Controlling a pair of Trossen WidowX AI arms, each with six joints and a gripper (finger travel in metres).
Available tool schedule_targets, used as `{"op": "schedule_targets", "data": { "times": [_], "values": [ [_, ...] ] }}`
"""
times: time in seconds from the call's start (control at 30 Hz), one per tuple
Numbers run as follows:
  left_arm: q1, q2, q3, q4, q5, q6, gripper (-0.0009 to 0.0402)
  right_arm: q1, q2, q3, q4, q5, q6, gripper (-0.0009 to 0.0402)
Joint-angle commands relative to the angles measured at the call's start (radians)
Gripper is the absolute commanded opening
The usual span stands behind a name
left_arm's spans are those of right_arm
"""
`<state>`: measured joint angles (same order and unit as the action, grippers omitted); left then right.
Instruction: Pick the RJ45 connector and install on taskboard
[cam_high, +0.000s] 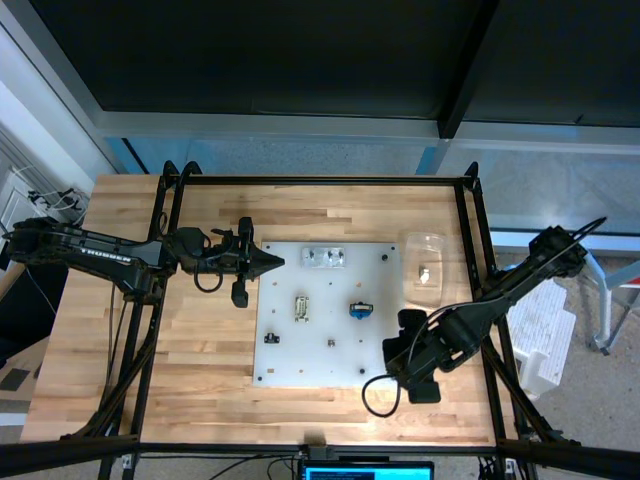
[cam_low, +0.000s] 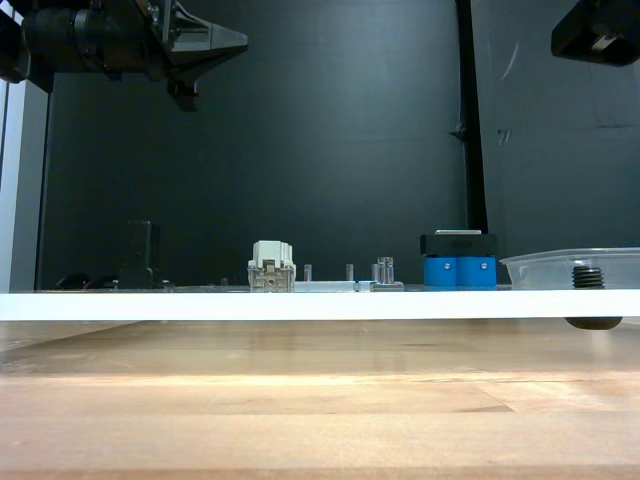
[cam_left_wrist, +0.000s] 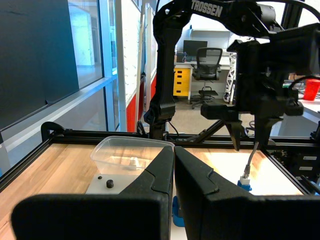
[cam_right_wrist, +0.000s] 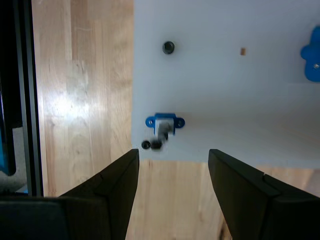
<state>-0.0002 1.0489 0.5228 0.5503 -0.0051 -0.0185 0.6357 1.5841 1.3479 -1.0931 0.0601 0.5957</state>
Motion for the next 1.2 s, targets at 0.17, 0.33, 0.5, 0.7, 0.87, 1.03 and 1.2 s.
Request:
{"op": "schedule_targets", "data": {
  "times": [0.17,0.33,0.5,0.7,0.87,1.03,1.2],
  "values": [
    [0.000,0.000,0.000,0.000,0.000,0.000,0.0000,0.002,-0.014,0.001,-0.005,-0.001,0.001,0.0197],
    [0.000,0.000,0.000,0.000,0.000,0.000,0.0000,0.003,-0.014,0.001,-0.006,-0.001,0.000,0.0197],
    [0.000,0.000,0.000,0.000,0.000,0.000,0.0000,0.001,-0.033,0.001,-0.030,0.001,-0.003,0.0196],
    [0.000,0.000,0.000,0.000,0.000,0.000,0.0000,-0.025,-0.072,0.001,-0.068,0.002,-0.040,0.0195],
    [0.000,0.000,0.000,0.000,0.000,0.000,0.0000,-0.076,-0.104,0.001,-0.074,0.005,-0.092,0.0165],
    [0.000,0.000,0.000,0.000,0.000,0.000,0.0000,-0.160,-0.130,0.001,-0.074,0.004,-0.156,0.0107],
    [0.000,0.000,0.000,0.000,0.000,0.000,0.0000,-0.274,-0.160,0.001,-0.072,0.022,-0.229,0.0047]
  ]
}}
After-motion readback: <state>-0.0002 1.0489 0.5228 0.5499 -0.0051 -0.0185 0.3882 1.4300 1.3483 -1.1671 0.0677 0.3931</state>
